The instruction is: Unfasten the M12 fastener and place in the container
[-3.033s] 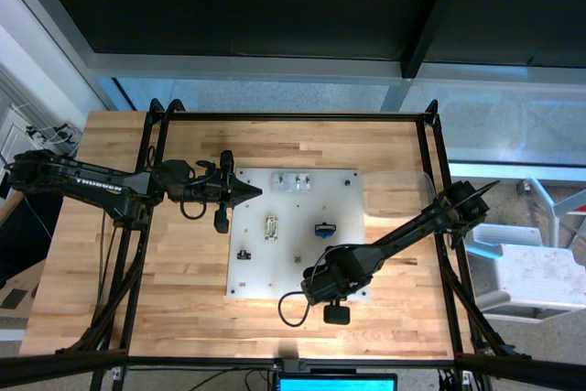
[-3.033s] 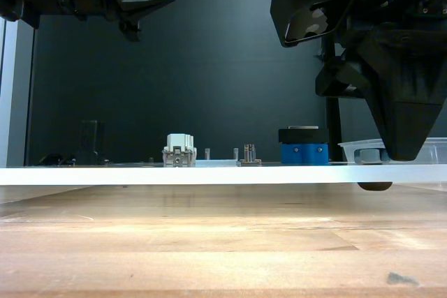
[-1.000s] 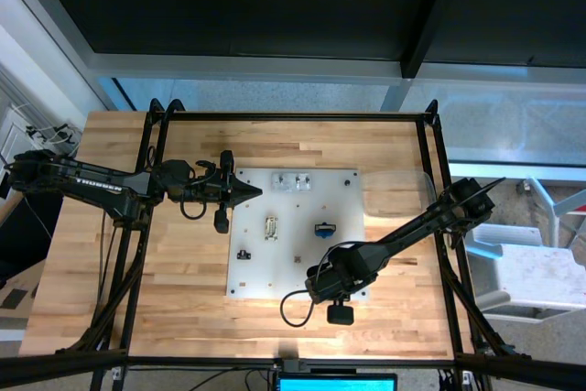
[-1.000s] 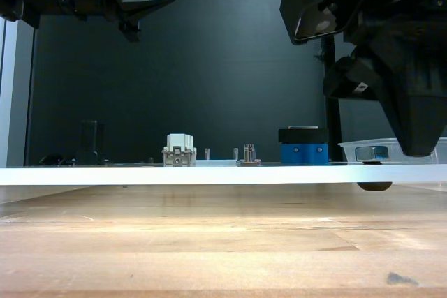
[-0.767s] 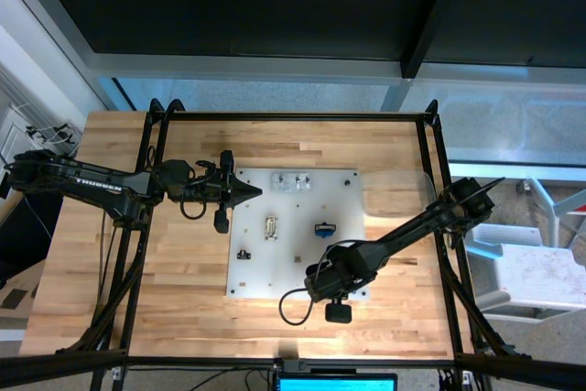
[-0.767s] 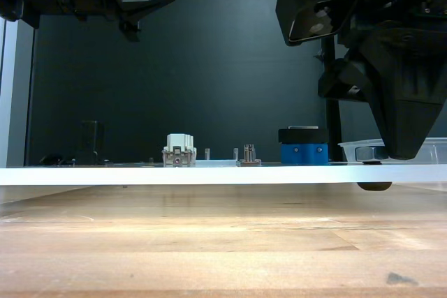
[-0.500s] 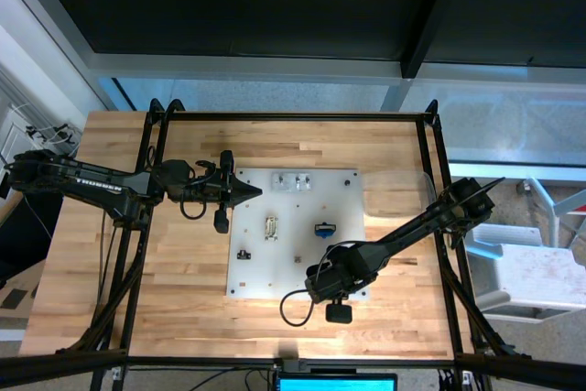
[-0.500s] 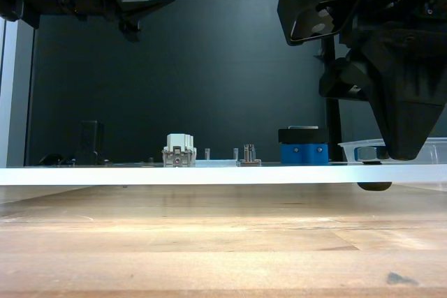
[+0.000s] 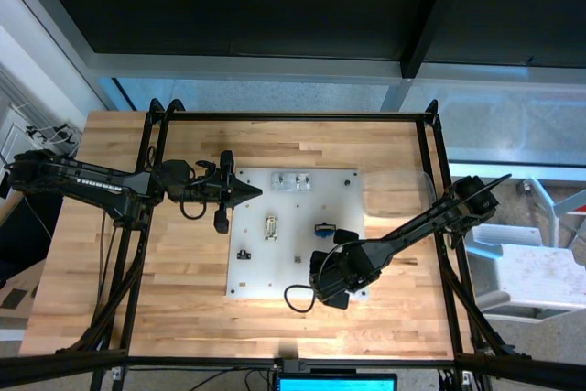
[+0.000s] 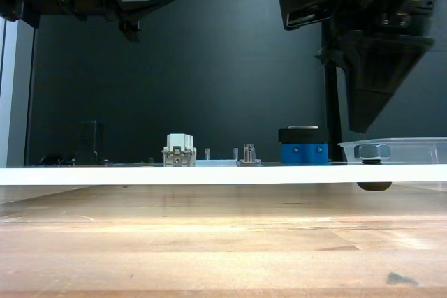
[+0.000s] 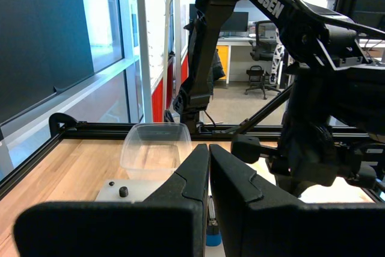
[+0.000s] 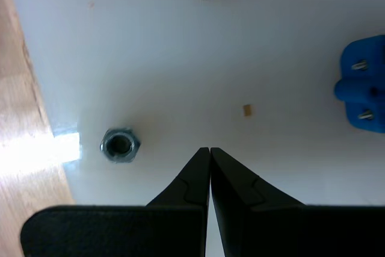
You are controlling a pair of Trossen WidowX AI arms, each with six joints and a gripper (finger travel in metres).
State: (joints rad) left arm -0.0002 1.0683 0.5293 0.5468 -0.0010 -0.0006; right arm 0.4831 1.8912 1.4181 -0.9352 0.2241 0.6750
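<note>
Pinched closed and empty, the right gripper (image 12: 209, 148) is hovering just beside the M12 nut (image 12: 120, 144) on its stud, while the left gripper (image 9: 259, 191), likewise closed, is hanging over the left edge of the white board (image 9: 261, 272).

We saw two matte-black arms, white TROSSEN lettering on the left arm (image 9: 92, 184), a black cable (image 9: 295, 299) looped at each wrist. The left gripper (image 9: 259, 192), by the board's (image 9: 261, 272) left edge, and right gripper (image 10: 357, 125), over its near right, tapered to pressed-together wedge fingers (image 12: 186, 191).

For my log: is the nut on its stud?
On: nut caps the stud; right gripper hovers shut nearby; left gripper shut, parked left.
</note>
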